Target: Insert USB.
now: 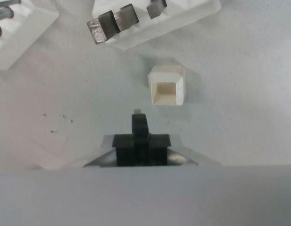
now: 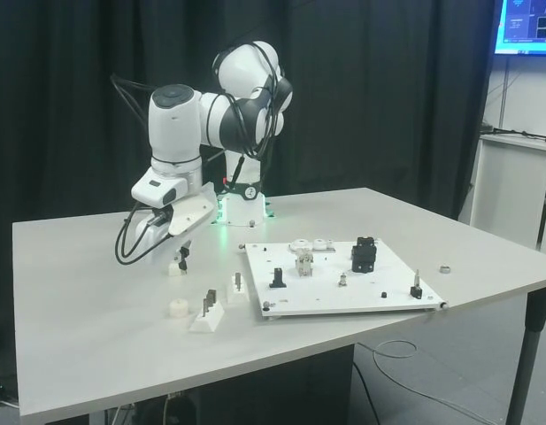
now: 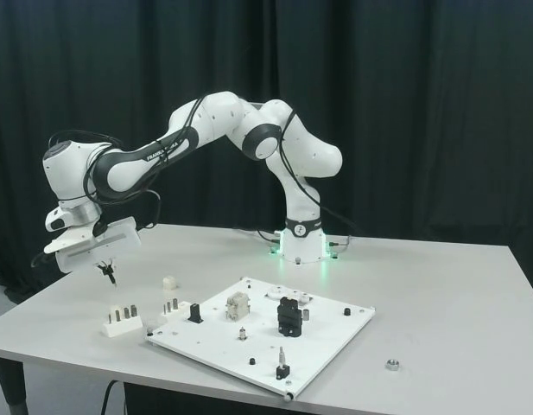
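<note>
My gripper is shut on a small black USB plug, whose pale metal tip points down toward the grey table. A white cube-shaped holder with an empty square hole stands on the table just beyond the plug's tip. In the first room view the gripper hangs low over the table's left part, close above that cube. The second room view shows the gripper left of the cube and lifted off the table. The white task board lies to the right.
White holders with grey metal pegs stand near the cube, and another white holder lies beside them. The board carries a black block and small fittings. A nut lies by the table's edge.
</note>
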You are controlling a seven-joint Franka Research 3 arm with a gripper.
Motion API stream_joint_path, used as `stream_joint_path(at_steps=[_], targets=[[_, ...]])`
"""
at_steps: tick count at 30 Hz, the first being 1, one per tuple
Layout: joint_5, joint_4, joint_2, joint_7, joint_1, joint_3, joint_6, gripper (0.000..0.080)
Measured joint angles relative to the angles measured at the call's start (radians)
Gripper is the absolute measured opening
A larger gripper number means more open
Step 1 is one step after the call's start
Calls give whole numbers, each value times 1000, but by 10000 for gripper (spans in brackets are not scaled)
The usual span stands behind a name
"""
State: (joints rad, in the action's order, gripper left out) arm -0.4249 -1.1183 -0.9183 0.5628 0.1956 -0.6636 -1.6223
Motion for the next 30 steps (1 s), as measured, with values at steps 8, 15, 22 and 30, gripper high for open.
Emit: stream_joint_path(at_steps=[8, 15, 22, 30], targets=[[0, 0, 0, -1, -1, 0, 0, 58], [0, -1, 0, -1, -2, 0, 0, 58], [0, -4, 0, -1, -4, 0, 2, 58], [0, -8, 4, -27, -12, 0, 48, 58]])
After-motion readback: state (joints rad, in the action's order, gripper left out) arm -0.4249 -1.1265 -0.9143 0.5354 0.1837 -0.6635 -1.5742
